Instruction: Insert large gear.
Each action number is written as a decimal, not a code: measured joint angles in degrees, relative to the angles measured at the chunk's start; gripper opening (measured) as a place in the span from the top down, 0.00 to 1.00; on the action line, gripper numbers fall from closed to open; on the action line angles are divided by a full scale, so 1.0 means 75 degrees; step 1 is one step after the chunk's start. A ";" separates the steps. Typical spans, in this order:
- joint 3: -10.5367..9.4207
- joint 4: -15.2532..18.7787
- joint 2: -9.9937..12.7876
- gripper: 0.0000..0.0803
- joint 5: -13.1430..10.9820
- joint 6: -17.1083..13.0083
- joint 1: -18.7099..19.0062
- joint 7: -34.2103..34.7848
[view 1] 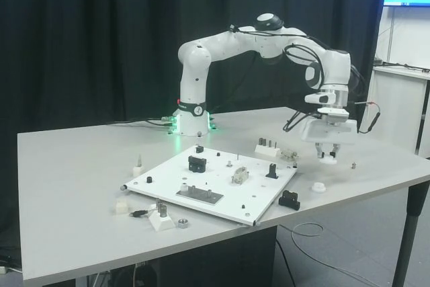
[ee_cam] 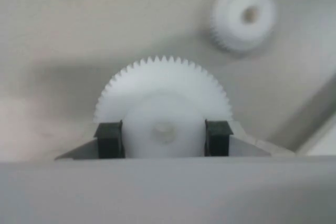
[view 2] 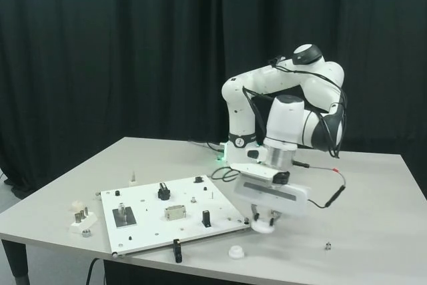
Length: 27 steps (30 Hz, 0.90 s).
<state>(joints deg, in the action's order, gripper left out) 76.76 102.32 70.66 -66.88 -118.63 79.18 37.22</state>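
Note:
The large white gear (ee_cam: 163, 82) is held by its hub between the black finger pads (ee_cam: 110, 139) of my gripper (ee_cam: 164, 137), which is shut on it. In the room views the gripper (view 1: 327, 154) (view 2: 264, 220) hangs low over the grey table, just off the white board's (view 1: 222, 206) (view 2: 150, 235) right-hand corner, with the gear (view 1: 327, 160) (view 2: 262, 227) at its tips. Whether the gear touches the table I cannot tell. A small white gear (ee_cam: 244, 17) (view 1: 318, 185) (view 2: 235, 251) lies on the table close by.
The board carries several black fixtures and pegs (view 1: 197, 162) (view 2: 163, 193). A black clamp (view 1: 290, 199) (view 2: 177, 250) sits off its front edge. A white block with pegs (view 1: 267, 147) stands behind the board. A small bolt (view 1: 352, 165) (view 2: 327, 245) lies beyond the gripper.

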 joint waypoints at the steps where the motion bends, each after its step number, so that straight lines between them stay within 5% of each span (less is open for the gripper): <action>1: 0.0040 0.0019 0.0000 0.59 0.0035 0.0002 -0.0018 -0.0061; 27: 0.0873 0.0440 0.0014 0.59 0.0257 -0.0003 -0.1493 -0.2853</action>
<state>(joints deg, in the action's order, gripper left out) 83.31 105.62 70.77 -64.95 -118.65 67.98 15.83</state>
